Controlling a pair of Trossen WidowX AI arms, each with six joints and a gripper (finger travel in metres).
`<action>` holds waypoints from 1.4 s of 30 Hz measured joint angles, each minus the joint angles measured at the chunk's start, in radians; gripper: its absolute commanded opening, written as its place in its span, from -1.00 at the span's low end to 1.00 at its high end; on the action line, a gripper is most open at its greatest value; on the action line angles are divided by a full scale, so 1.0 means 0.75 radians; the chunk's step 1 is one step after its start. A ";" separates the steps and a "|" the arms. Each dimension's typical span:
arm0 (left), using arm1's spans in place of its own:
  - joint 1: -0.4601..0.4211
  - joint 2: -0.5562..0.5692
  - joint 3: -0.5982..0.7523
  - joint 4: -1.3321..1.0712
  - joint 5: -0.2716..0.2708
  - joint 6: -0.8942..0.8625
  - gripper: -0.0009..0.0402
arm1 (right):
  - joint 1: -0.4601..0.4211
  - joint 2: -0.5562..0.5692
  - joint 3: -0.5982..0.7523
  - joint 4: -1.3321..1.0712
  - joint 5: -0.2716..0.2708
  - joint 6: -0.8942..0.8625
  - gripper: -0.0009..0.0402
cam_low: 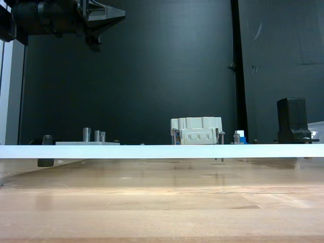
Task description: Remove the HAN10E connector from the taskboard and place in the container
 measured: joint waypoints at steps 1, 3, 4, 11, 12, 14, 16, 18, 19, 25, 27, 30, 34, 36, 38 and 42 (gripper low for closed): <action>0.000 0.000 0.000 0.000 0.000 0.001 -0.96 | 0.005 -0.001 -0.010 0.001 -0.002 0.004 -0.87; 0.000 0.000 0.000 -0.001 0.001 0.000 -0.96 | 0.011 -0.001 -0.023 0.003 -0.005 0.006 -0.80; 0.000 0.000 0.000 0.000 0.000 0.001 -0.96 | 0.013 -0.001 -0.026 0.004 -0.005 0.006 -0.76; 0.000 0.000 -0.001 0.000 0.001 0.001 -0.96 | 0.014 -0.002 -0.027 0.007 -0.006 0.017 -0.37; 0.000 0.000 0.000 0.000 0.000 0.001 -0.96 | 0.014 -0.002 -0.027 0.007 -0.006 0.024 -0.30; 0.000 0.000 0.000 0.000 0.001 0.000 -0.96 | 0.014 -0.002 -0.029 0.006 -0.006 0.036 -0.18; 0.000 0.000 0.000 0.000 0.000 0.000 -0.96 | 0.014 -0.002 -0.030 0.006 -0.006 0.040 -0.06; 0.000 0.000 0.000 -0.001 0.001 0.000 -0.96 | 0.015 -0.002 -0.030 0.006 -0.006 0.048 0.07; 0.000 0.000 0.000 -0.001 0.000 0.001 -0.96 | 0.015 -0.002 -0.030 0.006 -0.007 0.049 0.12; 0.000 0.000 -0.001 0.000 0.001 0.000 -0.96 | 0.016 -0.002 -0.030 0.006 -0.003 0.050 0.37; 0.000 0.000 0.000 0.000 0.001 0.001 -0.96 | 0.016 -0.002 -0.030 0.005 -0.002 0.063 0.41; 0.000 0.000 0.000 0.000 0.001 0.001 -0.96 | 0.016 -0.002 -0.030 0.005 -0.001 0.074 0.46; 0.000 0.000 0.000 -0.001 0.001 0.001 -0.96 | 0.016 -0.002 -0.030 0.005 -0.001 0.084 0.49; 0.000 0.000 -0.001 -0.001 0.000 0.001 -0.96 | 0.016 -0.002 -0.030 0.005 -0.001 0.084 0.50; 0.000 0.000 -0.001 -0.001 0.001 0.001 -0.96 | 0.016 -0.002 -0.030 0.005 0.000 0.084 0.50; 0.000 0.000 0.000 -0.001 0.001 0.001 -0.96 | 0.016 -0.002 -0.030 0.005 0.000 0.084 0.50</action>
